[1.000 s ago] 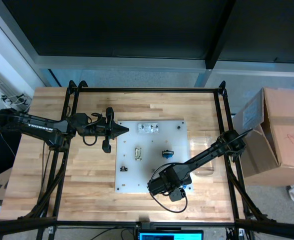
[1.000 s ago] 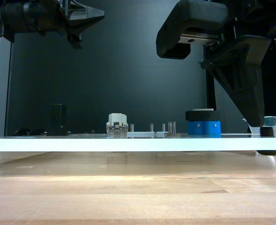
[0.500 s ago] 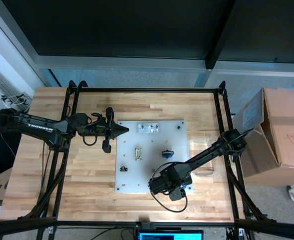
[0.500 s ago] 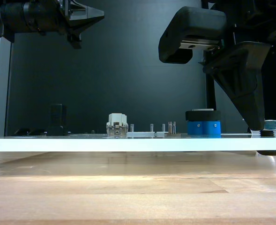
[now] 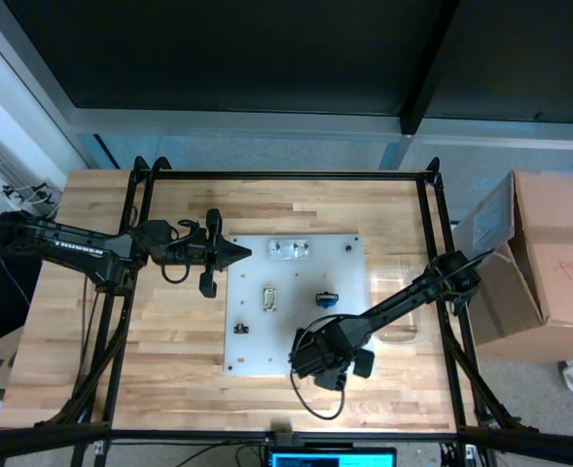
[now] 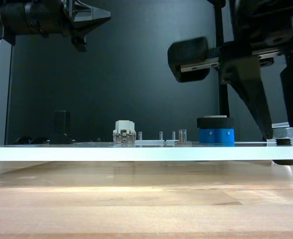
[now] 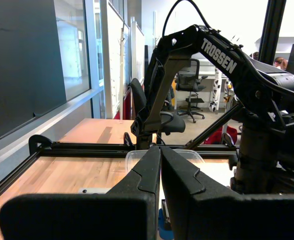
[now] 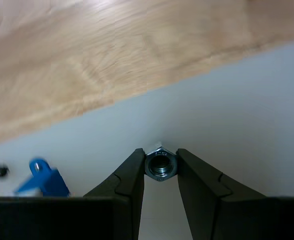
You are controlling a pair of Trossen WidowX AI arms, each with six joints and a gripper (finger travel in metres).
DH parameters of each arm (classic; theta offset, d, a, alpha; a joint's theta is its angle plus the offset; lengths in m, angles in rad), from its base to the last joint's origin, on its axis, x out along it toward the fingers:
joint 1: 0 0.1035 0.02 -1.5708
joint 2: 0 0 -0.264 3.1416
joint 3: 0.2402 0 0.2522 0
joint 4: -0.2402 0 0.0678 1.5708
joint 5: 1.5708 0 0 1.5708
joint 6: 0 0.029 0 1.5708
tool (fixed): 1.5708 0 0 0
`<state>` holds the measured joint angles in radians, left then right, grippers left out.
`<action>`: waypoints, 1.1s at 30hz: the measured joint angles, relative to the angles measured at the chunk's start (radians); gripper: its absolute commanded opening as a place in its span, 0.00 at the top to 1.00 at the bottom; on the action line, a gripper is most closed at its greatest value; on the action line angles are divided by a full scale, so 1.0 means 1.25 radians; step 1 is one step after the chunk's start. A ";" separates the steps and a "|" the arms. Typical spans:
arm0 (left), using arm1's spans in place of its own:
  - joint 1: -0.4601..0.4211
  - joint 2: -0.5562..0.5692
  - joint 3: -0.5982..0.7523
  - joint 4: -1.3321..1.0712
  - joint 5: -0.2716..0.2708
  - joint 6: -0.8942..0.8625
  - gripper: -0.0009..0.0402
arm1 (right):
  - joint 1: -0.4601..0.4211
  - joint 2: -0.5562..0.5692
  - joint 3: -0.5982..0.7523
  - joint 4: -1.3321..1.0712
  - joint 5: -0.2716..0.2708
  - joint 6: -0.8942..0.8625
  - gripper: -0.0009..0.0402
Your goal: Pick the M12 nut and place it on its threads and fasten
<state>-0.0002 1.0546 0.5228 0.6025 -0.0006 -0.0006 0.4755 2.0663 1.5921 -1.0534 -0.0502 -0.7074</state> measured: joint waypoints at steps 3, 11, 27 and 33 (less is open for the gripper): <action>0.000 0.000 0.000 0.000 0.000 0.000 0.98 | -0.001 0.000 -0.001 0.000 0.000 0.120 0.83; 0.000 0.000 0.000 0.000 0.000 0.000 0.98 | -0.001 -0.004 -0.005 0.003 0.000 0.433 0.83; 0.000 0.000 0.000 0.000 0.000 0.000 0.98 | 0.000 -0.005 -0.006 0.003 0.002 1.043 0.83; 0.000 0.000 0.000 0.000 0.000 0.000 0.98 | 0.001 -0.006 -0.007 0.007 0.003 1.345 0.83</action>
<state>-0.0002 1.0550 0.5228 0.6025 -0.0006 -0.0006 0.4767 2.0586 1.5829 -1.0447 -0.0463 0.9737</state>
